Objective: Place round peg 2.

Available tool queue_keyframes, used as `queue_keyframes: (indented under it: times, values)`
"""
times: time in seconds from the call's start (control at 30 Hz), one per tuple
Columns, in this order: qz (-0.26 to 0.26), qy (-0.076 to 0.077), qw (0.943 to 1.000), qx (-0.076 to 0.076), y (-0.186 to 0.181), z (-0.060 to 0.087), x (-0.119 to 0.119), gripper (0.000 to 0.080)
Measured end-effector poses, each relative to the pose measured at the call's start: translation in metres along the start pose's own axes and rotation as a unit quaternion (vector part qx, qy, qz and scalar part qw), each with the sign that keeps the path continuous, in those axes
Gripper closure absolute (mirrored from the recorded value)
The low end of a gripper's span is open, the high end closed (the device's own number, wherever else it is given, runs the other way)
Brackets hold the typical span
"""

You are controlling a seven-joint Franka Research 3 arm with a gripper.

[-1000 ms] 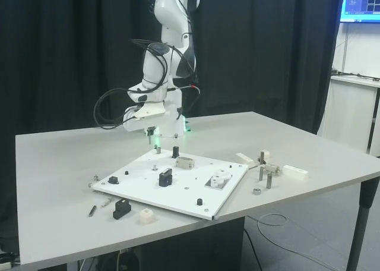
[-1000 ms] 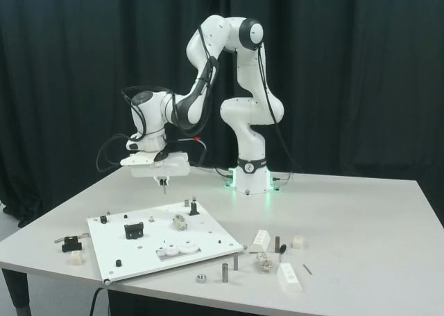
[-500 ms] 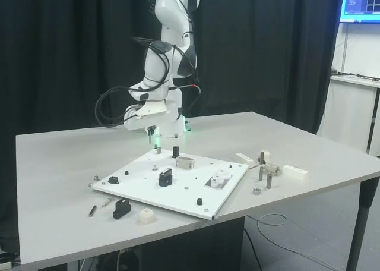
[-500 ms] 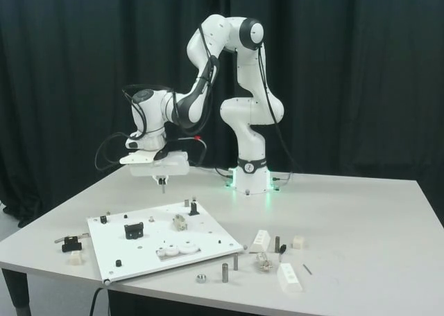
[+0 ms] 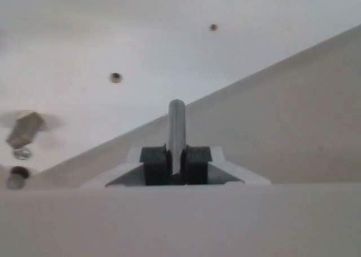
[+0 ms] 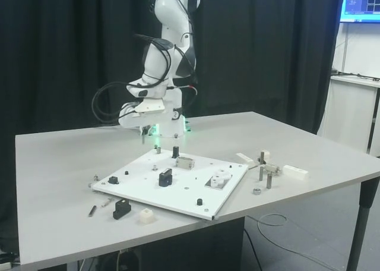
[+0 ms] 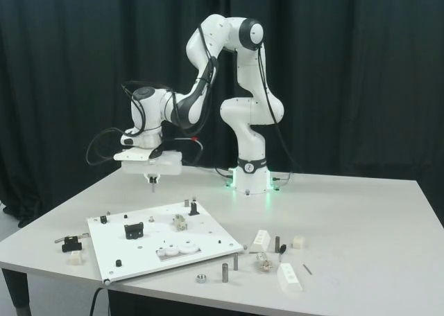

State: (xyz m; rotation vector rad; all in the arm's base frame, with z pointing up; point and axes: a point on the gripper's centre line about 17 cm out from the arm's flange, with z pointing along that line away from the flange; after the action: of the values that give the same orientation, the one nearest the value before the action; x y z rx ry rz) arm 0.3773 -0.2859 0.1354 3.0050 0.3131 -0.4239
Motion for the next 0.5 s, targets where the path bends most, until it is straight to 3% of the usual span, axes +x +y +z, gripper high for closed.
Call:
queue_keyframes:
  times: [0.2, 0.5]
  values:
    - [-0.025, -0.002, 0.9994, -0.023, 0.024, 0.003, -0.003, 0.0736]
    - [-0.049, -0.011, 0.9982, -0.034, 0.059, 0.022, -0.02, 0.0736]
